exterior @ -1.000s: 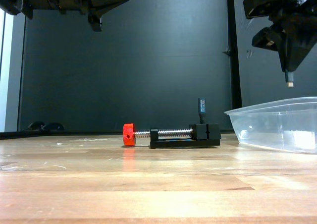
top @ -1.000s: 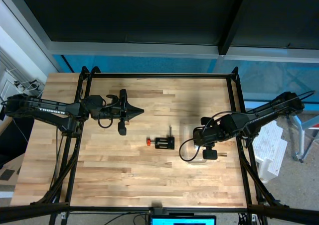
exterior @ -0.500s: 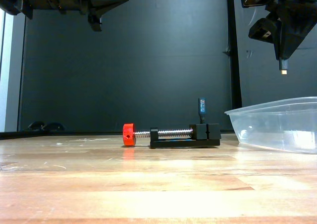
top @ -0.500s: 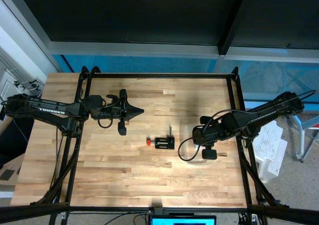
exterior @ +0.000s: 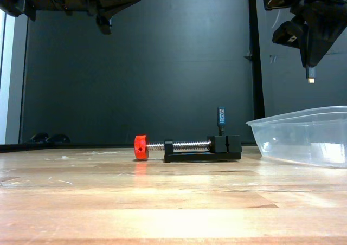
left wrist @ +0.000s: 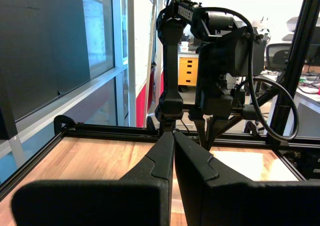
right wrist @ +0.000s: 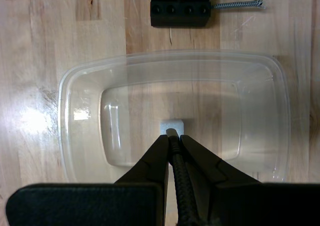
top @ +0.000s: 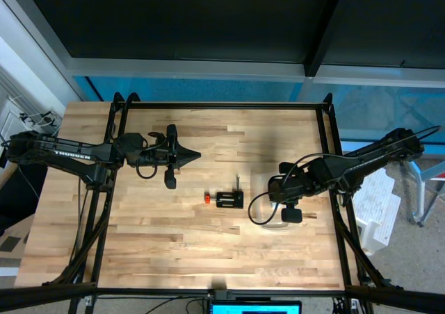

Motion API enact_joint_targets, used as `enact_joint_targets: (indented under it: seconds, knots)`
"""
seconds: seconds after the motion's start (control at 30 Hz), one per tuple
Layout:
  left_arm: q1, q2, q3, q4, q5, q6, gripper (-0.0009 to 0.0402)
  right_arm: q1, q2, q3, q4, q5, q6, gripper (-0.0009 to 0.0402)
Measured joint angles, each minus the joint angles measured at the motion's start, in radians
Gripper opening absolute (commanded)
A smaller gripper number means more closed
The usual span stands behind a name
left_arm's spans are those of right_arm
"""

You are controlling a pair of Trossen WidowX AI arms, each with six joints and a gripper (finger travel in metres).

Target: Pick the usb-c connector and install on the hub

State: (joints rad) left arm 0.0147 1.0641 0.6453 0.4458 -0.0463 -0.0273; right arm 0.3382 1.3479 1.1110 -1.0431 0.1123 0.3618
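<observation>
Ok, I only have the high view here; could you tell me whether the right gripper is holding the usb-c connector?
Observer: Yes, the right wrist view shows the right gripper shut on the usb-c connector.
Operator: Is it touching anything below?
Observer: No; in the low view it hangs above the clear tray, apart from it.
Operator: And the other arm?
Observer: The left gripper is shut and empty in its wrist view, parked high at left.
</observation>
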Motion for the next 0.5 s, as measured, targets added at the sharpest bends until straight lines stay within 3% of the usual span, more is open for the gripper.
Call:
enact_joint_targets:
  seconds: [0.5]
  knots:
    - [0.0,0.0,0.0,0.0,0.0,0.0,0.0,-0.014,0.069,0.069,0.016,0.001,0.027,0.0]
